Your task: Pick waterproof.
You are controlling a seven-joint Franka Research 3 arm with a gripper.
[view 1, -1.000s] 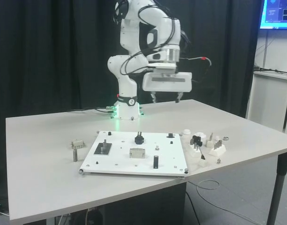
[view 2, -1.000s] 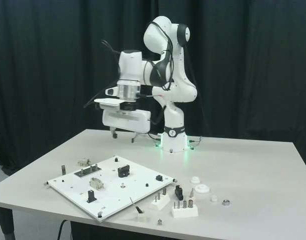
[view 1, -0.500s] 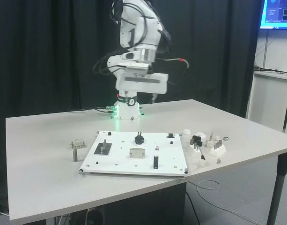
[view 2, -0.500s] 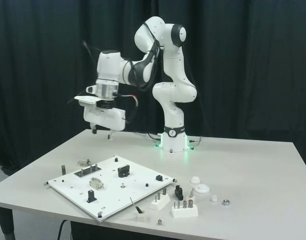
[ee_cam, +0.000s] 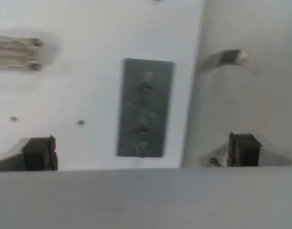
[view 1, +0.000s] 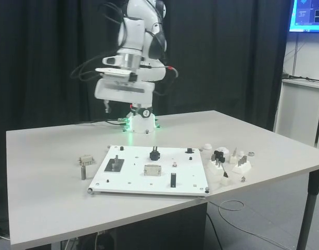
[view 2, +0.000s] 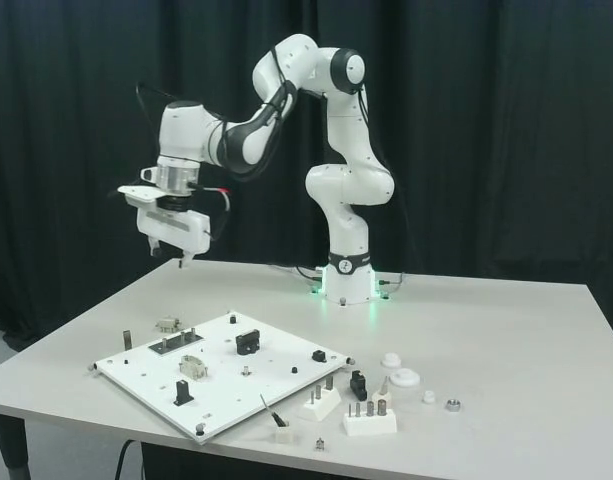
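Observation:
My gripper point(view 1: 119, 108) hangs high above the table's left rear, past the white board point(view 1: 133, 179), and is open with nothing between its black fingertips point(ee_cam: 38, 153). In the wrist view the gripper point(ee_cam: 141, 151) looks down on the board's grey plate point(ee_cam: 145, 107), a pale connector block point(ee_cam: 15, 52) and an upright peg point(ee_cam: 236, 56) on the bare table. A small pale connector point(view 1: 86, 160) lies on the table beside the board's left edge. From the second room view the gripper point(view 2: 168, 255) is well above that connector point(view 2: 168, 323). Which part is the waterproof one I cannot tell.
The board carries a black clip point(view 1: 154, 154), a black upright piece point(view 1: 173, 179) and small pegs. White holders with pins point(view 1: 241, 165), white rings point(view 2: 398, 375) and a nut point(view 2: 452, 405) sit to the board's right. The arm's base point(view 1: 141, 122) glows green at the table's rear.
The arm has swung from above the table's rear right across to its rear left, carrying the gripper with it. The parts on the table have not moved.

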